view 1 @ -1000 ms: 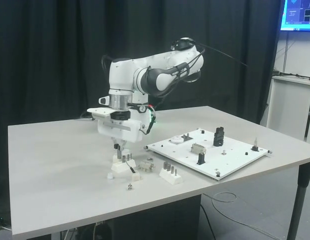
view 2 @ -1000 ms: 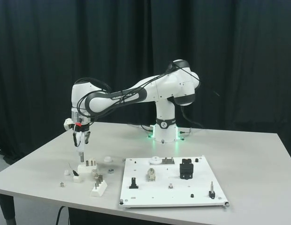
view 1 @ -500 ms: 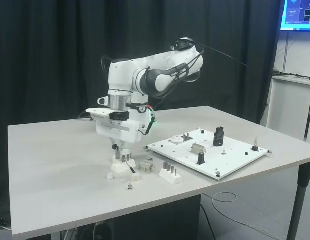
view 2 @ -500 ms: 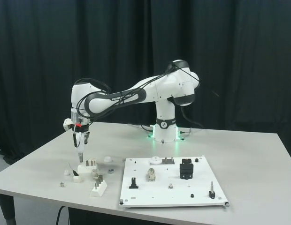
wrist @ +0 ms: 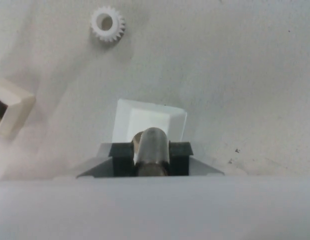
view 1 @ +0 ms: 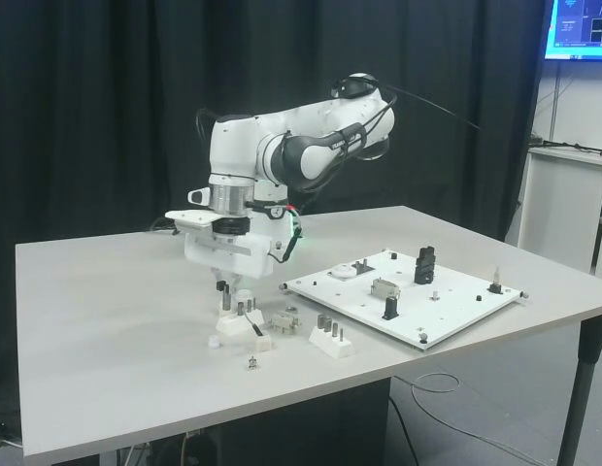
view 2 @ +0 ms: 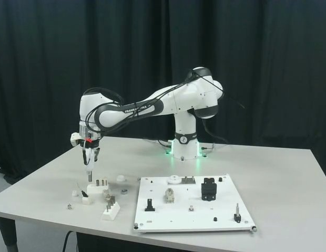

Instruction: Insert round peg 4.

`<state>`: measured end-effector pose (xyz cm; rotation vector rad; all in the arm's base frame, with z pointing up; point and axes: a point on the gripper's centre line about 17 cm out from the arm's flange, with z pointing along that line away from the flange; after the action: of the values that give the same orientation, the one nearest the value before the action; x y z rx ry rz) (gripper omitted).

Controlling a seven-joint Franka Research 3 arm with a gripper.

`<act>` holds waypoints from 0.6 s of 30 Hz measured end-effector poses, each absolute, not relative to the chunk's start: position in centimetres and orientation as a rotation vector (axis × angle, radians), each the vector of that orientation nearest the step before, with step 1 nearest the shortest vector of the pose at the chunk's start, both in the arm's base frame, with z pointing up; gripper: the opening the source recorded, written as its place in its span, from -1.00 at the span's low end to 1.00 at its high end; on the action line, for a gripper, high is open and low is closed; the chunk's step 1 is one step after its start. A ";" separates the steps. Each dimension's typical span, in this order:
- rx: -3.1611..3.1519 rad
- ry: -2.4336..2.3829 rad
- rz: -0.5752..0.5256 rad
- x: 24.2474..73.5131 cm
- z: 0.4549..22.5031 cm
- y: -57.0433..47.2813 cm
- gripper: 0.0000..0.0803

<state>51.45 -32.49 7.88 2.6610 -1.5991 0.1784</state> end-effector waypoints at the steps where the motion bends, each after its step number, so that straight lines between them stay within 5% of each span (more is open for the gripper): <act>1: 2.665 -1.591 0.179 51.4 7.9 -32.5 -0.64; 18: 2.805 -1.379 0.137 51.3 8.0 -30.0 -0.64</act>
<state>51.26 -29.99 7.98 2.8052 -1.3794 0.1366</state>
